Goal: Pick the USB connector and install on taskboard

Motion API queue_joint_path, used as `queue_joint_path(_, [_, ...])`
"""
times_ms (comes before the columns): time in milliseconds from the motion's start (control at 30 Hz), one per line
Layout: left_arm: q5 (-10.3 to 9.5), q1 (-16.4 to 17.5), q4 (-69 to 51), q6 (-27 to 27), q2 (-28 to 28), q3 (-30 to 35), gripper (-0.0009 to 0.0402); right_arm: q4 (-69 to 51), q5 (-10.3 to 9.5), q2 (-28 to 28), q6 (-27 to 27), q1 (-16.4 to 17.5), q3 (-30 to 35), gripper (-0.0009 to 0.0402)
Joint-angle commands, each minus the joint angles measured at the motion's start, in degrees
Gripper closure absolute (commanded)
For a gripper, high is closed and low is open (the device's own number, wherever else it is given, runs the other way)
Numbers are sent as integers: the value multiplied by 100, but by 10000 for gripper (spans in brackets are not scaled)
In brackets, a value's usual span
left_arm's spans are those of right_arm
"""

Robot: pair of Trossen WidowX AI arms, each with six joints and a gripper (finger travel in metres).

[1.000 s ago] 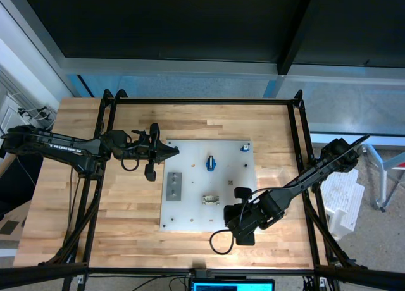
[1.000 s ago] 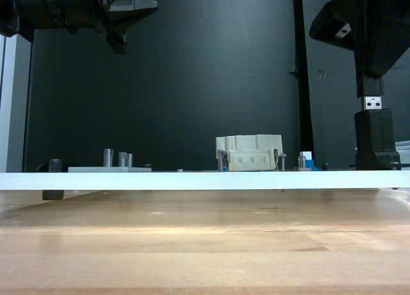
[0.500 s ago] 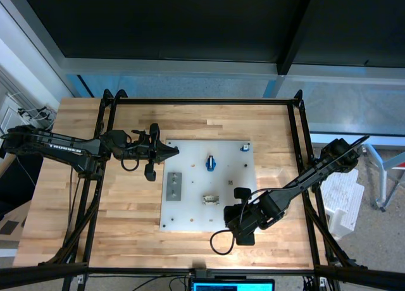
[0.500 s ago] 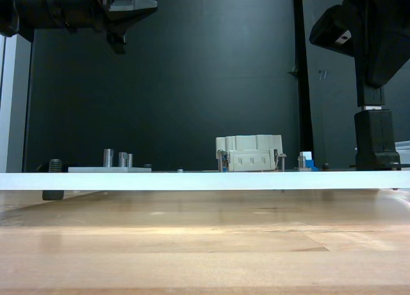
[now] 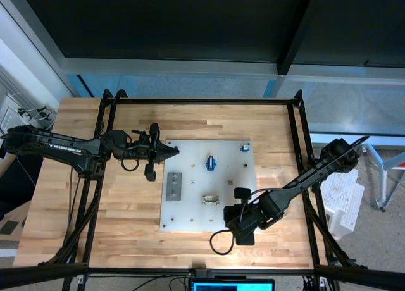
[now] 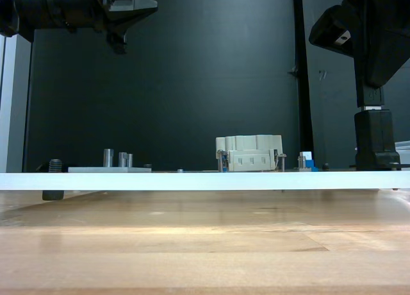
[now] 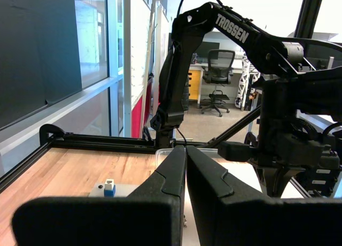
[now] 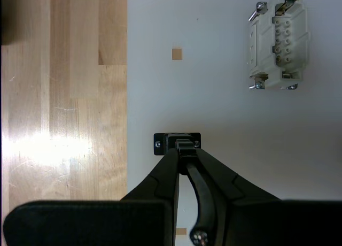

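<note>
the taskboard lies mid-counter; on it, the block at left, the multi-pin connector to its right; the left gripper hangs above the far-left corner; the right gripper, at the near-right corner, holds the usb connector in a socket.

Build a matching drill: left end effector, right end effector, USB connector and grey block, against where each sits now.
1 left end effector
2 right end effector
3 USB connector
4 grey block

A pushed into the black socket, a metal sliver showing
B shut, raised over the taskboard's far left corner
C lying on the taskboard's left part
D shut on the USB connector, above the socket

Pairs: 1-B, 2-D, 3-A, 4-C
</note>
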Motion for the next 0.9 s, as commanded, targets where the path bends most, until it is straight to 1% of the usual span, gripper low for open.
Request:
queue_joint_path(33, [2, 0, 0, 0, 0, 0, 393, 0, -9, 15, 2, 2, -9, 393])
queue_joint_path(333, [2, 0, 0, 0, 0, 2, 393, 0, -7, 15, 2, 2, -9, 388])
queue_joint_path(633, [2, 0, 0, 0, 0, 0, 393, 0, -4, 9, 15, 0, 42, 349])
queue_joint_path(900, [2, 0, 0, 0, 0, 0, 393, -17, 13, -28, 28, 0, 103, 323])
